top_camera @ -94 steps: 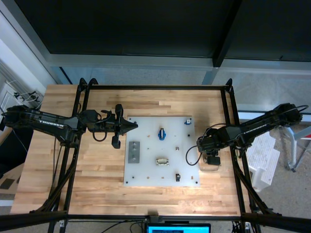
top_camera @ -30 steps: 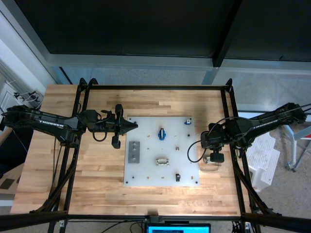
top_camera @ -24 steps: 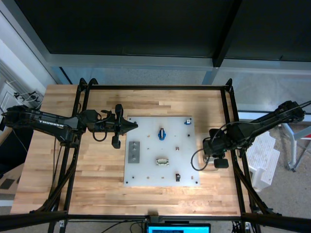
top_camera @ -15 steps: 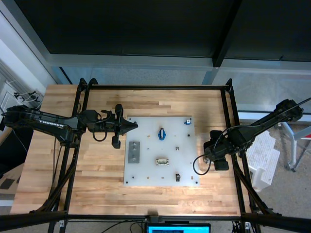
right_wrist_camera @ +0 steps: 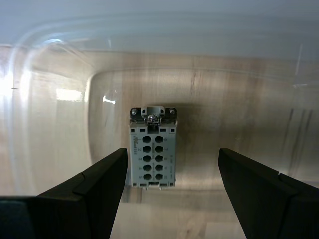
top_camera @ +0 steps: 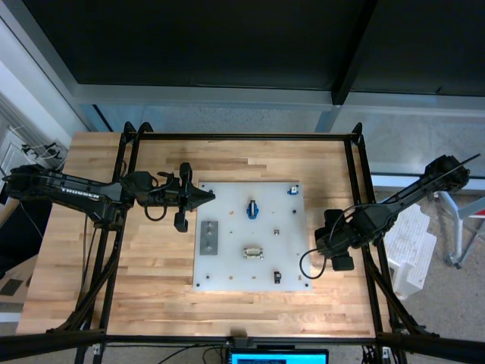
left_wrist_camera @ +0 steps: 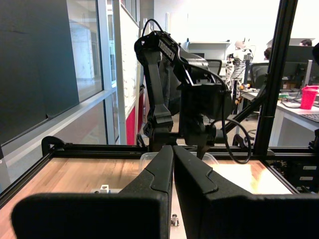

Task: Pick the HAN10E connector and install on the hub

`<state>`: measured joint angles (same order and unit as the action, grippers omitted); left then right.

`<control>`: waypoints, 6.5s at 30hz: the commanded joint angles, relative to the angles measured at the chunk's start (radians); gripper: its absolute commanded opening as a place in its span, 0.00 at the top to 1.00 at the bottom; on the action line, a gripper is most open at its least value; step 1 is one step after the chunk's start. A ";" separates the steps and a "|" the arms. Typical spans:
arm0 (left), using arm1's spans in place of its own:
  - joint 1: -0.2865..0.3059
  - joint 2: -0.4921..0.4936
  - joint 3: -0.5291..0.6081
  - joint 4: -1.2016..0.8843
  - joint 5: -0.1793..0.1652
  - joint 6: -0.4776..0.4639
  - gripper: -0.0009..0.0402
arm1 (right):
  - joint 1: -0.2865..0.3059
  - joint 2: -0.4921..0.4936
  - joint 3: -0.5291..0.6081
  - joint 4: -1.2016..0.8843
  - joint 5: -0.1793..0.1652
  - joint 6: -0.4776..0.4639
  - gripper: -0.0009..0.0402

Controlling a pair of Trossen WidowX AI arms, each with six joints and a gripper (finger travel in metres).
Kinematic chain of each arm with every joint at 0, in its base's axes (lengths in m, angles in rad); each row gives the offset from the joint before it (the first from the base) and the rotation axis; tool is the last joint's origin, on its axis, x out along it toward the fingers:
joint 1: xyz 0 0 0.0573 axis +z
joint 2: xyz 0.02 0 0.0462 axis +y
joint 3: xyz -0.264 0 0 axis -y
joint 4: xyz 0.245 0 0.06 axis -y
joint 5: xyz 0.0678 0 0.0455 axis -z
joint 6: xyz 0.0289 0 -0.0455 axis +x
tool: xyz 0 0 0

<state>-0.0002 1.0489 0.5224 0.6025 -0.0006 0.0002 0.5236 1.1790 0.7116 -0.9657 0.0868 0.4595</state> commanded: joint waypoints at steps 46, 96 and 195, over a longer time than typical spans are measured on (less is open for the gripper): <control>0.000 0.000 0.000 0.000 0.000 0.000 0.98 | 0.017 0.047 -0.100 0.143 -0.036 0.031 0.85; 0.000 0.000 0.000 0.000 0.000 0.000 0.98 | -0.220 0.677 0.837 -0.187 -0.055 -0.170 0.91; 0.000 0.000 0.000 0.000 0.000 0.000 0.98 | -0.248 0.957 1.086 -0.166 -0.084 -0.241 0.91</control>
<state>-0.0006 1.0492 0.5224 0.6025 -0.0010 -0.0002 0.2741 2.1323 1.8080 -1.1290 0.0040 0.2230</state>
